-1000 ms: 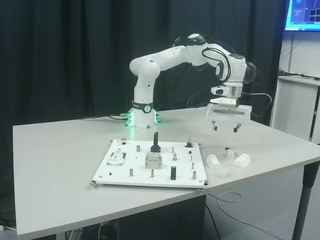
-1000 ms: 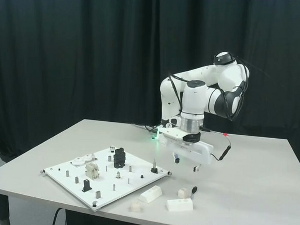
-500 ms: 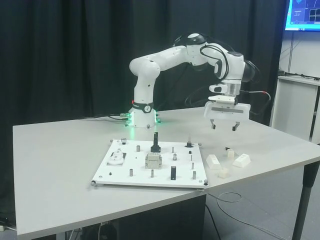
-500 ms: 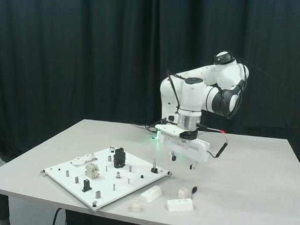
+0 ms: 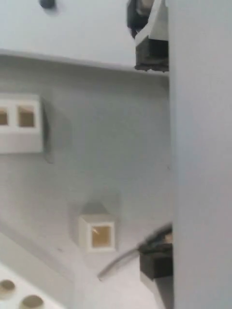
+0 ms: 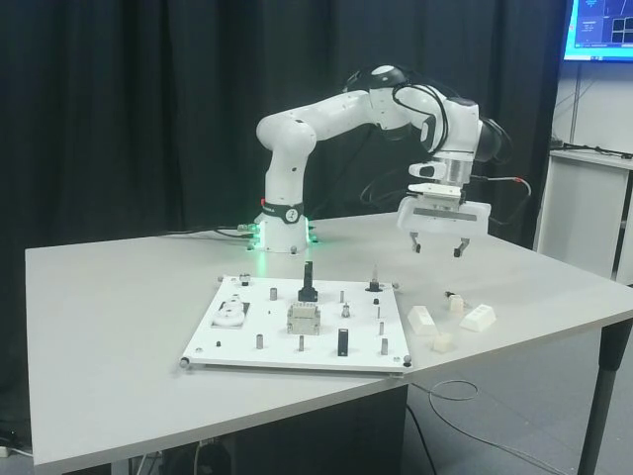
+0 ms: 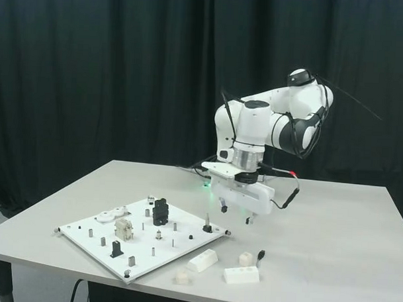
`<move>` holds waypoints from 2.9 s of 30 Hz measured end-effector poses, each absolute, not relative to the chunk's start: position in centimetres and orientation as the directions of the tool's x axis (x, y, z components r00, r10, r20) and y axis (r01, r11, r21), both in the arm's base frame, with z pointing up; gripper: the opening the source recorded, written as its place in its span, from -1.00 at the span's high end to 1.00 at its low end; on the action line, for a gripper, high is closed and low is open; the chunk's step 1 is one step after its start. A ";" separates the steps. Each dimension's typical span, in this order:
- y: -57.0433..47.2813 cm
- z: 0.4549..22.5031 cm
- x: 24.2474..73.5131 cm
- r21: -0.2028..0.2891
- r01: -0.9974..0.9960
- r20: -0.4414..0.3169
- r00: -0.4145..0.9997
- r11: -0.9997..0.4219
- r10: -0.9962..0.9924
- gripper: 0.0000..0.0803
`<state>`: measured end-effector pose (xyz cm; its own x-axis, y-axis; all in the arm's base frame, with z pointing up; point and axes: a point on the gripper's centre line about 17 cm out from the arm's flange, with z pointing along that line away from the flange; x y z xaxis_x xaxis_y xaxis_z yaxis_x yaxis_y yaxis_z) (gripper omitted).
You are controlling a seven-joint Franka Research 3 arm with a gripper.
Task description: Remove waterproof.
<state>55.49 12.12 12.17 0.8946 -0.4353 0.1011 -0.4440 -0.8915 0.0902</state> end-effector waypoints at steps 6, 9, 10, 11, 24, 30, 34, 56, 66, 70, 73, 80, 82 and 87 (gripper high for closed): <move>9.7 12.8 56.0 0.121 -0.411 0.113 0.910 -0.903 -0.399 -0.99; 8.2 13.2 56.0 0.141 -0.379 0.110 0.924 -0.915 -0.366 -0.99; 7.6 13.3 56.1 0.146 -0.367 0.108 0.929 -0.919 -0.354 -0.99; 7.0 13.4 56.1 0.152 -0.355 0.106 0.934 -0.922 -0.342 -0.99; -0.6 14.0 55.8 0.192 -0.151 0.052 0.988 -0.970 -0.143 -0.99; -3.9 14.3 55.7 0.199 -0.049 0.025 0.999 -0.979 -0.045 -0.99; -6.2 14.5 55.6 0.206 0.008 0.013 1.000 -0.979 0.011 -0.99; -17.0 15.4 54.3 0.212 0.414 -0.096 0.910 -0.885 0.403 -0.99; -18.6 15.2 54.5 0.176 0.607 -0.131 0.795 -0.775 0.592 -0.99; -18.6 14.9 55.1 0.157 0.704 -0.132 0.710 -0.693 0.692 -0.99; -18.8 14.6 55.5 0.149 0.754 -0.134 0.656 -0.640 0.743 -0.99; -20.0 14.0 56.6 0.149 0.801 -0.150 0.598 -0.580 0.787 -0.99; -20.4 13.8 56.9 0.149 0.808 -0.155 0.589 -0.571 0.793 -0.99; -21.0 13.3 57.6 0.141 0.820 -0.155 0.572 -0.555 0.805 -0.99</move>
